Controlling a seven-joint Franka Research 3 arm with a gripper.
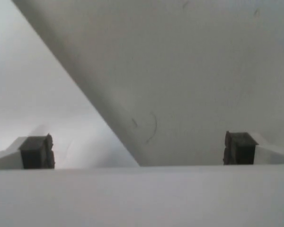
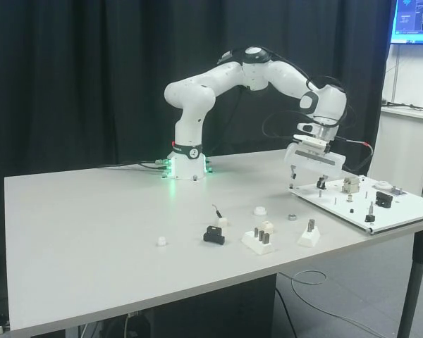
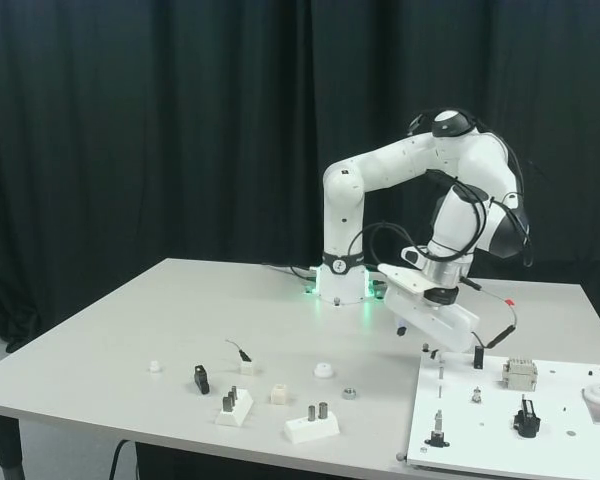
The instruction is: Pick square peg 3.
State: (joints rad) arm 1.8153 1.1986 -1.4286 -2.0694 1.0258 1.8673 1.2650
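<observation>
Risk item: two-finger gripper (image 1: pixel 138 150) wide open, empty, above white flat assembly board (image 3: pixel 555 445) edge, well apart from white peg holder block w/ grey upright pegs (image 3: pixel 311 424); wrong-peg grab likely.

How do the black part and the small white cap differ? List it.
The black part is larger and taller; the white cap is smaller and low. The black part lies nearer the peg holder than the white cap. Both rest on the grey table, away from the end effector.

White arm (image 3: pixel 410 160), fingers (image 3: pixel 478 357) above white board (image 3: pixel 500 440), grey table (image 3: pixel 130 330)
</observation>
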